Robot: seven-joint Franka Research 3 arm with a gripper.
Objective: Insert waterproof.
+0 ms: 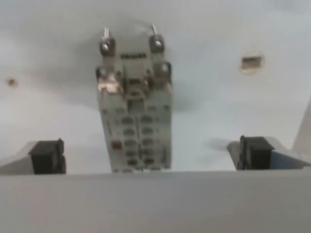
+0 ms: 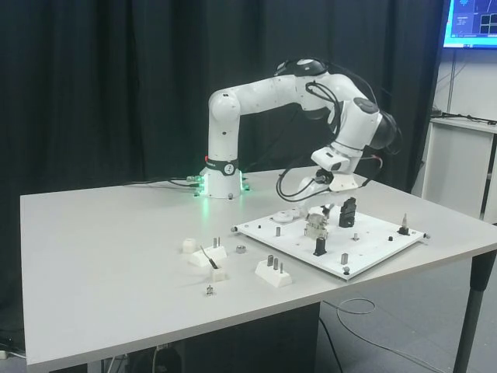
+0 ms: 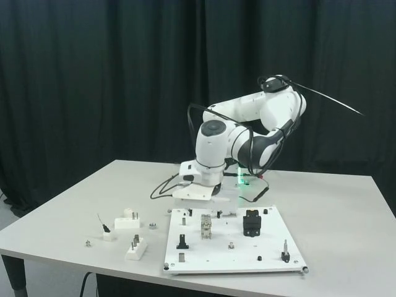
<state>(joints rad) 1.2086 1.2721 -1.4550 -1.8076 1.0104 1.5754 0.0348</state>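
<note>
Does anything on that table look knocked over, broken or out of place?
Nothing stands out. The white board lies flat on the grey table, its small parts standing upright. The connector block sits squarely between the open gripper fingers, untouched.

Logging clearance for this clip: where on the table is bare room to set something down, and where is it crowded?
Free: grey table left of the small white holders, and right of the white board. Crowded: the board around the grey connector block, under the gripper.
</note>
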